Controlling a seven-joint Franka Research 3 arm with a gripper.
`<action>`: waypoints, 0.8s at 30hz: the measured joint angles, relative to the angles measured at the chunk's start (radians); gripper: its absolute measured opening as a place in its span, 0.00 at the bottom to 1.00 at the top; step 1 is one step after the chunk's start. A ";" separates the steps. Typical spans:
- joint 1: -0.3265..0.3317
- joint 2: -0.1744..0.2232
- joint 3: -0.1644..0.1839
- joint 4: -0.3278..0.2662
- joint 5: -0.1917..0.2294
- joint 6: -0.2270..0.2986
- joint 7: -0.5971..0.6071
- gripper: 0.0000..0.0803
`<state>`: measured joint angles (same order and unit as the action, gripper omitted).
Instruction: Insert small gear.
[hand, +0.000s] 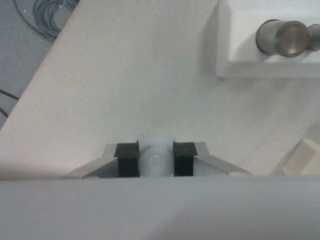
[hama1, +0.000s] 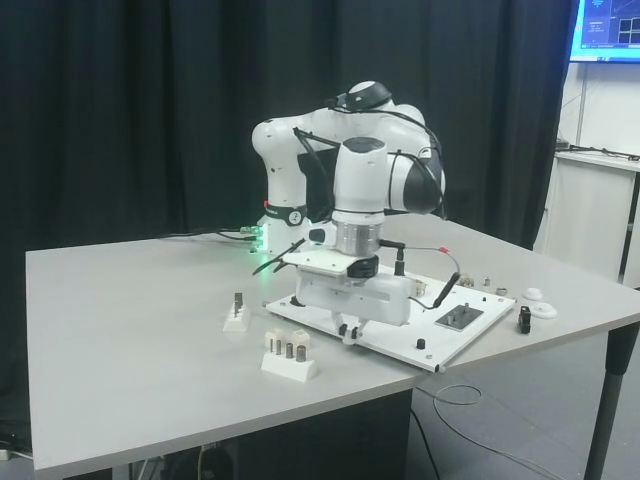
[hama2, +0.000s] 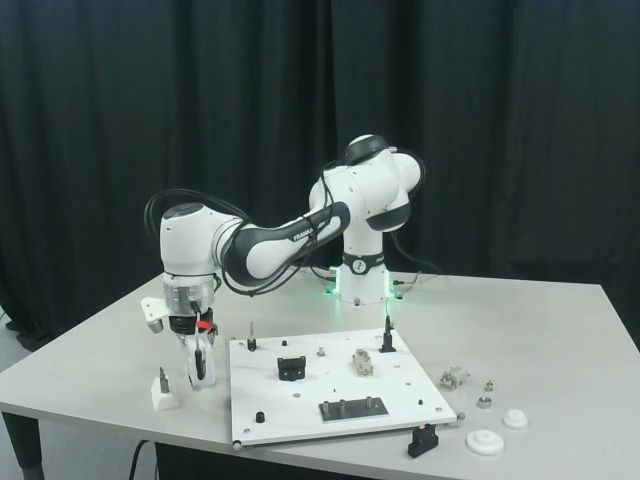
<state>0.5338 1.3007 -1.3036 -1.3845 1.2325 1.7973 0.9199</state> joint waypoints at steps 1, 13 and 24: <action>0.000 -0.001 0.000 0.004 0.001 -0.003 0.003 0.17; 0.016 -0.021 -0.001 0.070 0.005 -0.077 0.089 0.17; 0.056 -0.026 -0.009 0.110 0.004 -0.120 0.175 0.17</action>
<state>0.5897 1.2747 -1.3125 -1.2743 1.2369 1.6773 1.0949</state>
